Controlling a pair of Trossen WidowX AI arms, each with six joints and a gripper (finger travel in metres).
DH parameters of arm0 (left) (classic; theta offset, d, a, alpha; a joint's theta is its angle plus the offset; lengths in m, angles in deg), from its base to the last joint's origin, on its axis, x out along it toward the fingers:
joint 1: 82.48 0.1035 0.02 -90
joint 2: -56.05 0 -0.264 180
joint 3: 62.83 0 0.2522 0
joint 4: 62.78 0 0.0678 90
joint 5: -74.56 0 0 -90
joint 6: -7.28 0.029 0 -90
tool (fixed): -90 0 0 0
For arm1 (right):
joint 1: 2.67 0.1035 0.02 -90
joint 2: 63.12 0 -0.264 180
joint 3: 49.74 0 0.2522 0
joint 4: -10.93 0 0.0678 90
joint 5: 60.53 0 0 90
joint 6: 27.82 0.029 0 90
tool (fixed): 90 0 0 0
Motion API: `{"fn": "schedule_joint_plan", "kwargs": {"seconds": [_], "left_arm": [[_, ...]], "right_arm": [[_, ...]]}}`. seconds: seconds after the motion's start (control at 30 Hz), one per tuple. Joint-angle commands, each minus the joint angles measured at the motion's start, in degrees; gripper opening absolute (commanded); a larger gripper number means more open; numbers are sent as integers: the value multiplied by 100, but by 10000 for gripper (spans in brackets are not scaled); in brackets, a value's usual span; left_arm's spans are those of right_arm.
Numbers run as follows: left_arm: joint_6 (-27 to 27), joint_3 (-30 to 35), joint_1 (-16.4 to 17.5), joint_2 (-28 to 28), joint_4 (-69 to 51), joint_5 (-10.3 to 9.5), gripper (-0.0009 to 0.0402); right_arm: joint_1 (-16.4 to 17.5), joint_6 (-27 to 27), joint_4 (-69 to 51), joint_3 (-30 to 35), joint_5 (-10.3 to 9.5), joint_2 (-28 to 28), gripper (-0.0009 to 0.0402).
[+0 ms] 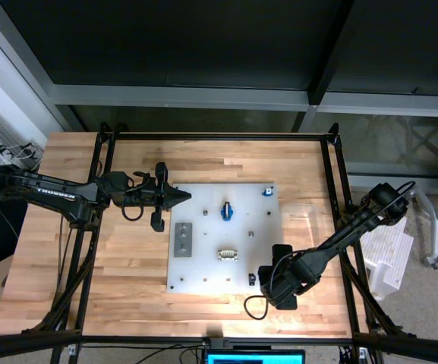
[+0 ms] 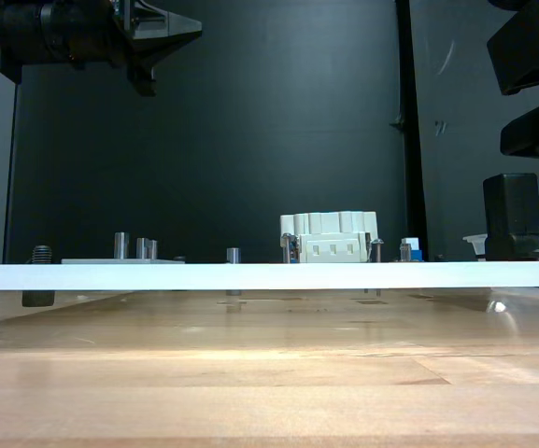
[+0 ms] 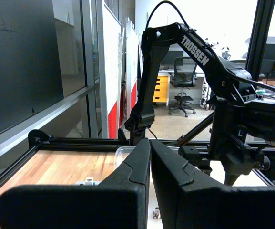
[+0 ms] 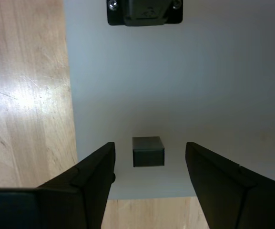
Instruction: Remove the 16mm bar from the taskboard and place in the container
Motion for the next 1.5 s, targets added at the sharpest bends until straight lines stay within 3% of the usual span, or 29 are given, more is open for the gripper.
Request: {"fn": "schedule_joint_plan", "kwargs": {"seconds": [0.03,0.53,1.1,1.5], "left_arm": [[0,0,0,-2,0,2,0],[0,0,0,0,0,2,0],[0,0,2,0,0,2,0],[2,0,0,0,0,2,0]], "right_arm": [[4,2,7,-20,4,2,163],[9,4,101,-7,2,-20,-3],[0,4,-7,-7,9,-562,0],[-90,4,-339,-7,13,-1403,0]]}}
